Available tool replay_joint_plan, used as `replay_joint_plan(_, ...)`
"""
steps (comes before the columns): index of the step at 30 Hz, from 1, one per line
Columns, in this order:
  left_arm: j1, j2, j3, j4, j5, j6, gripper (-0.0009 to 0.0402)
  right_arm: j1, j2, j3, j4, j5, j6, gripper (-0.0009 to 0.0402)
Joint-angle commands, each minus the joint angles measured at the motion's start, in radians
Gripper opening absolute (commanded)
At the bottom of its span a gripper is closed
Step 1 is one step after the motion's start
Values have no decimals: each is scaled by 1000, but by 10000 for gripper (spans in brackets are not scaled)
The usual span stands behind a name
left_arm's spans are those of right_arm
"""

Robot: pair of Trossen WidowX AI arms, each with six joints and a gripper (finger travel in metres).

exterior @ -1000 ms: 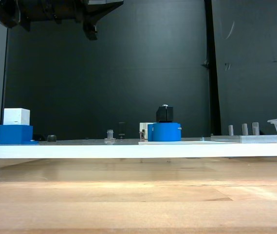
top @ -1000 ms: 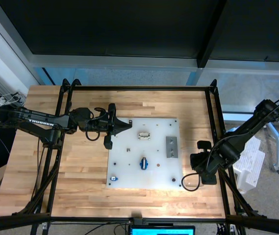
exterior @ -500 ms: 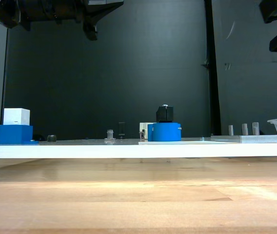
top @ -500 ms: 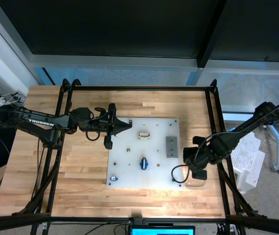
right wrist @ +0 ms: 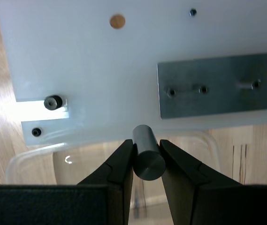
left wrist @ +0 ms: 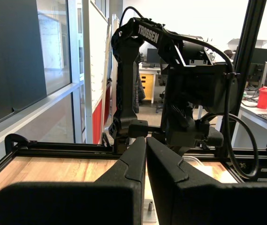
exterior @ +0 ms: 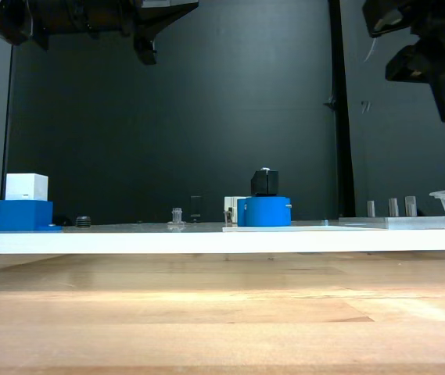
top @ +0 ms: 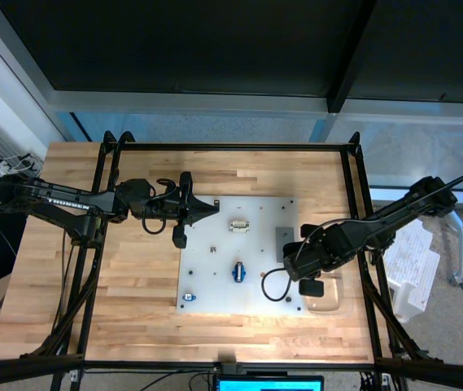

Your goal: Pick the 16mm cylinder and install on the taskboard

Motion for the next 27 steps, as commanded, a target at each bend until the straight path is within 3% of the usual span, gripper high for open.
replay_joint_plan(1,0,0,0,0,0,0,1,-28,42,33,2,0,-17,9)
replay_joint_plan(16,0,0,0,1,0,0,1,-68,225,203,25,1,-74,9)
replay_joint_plan(27,0,1,0,0,0,0,1,-78,304,222,84,0,-84,9)
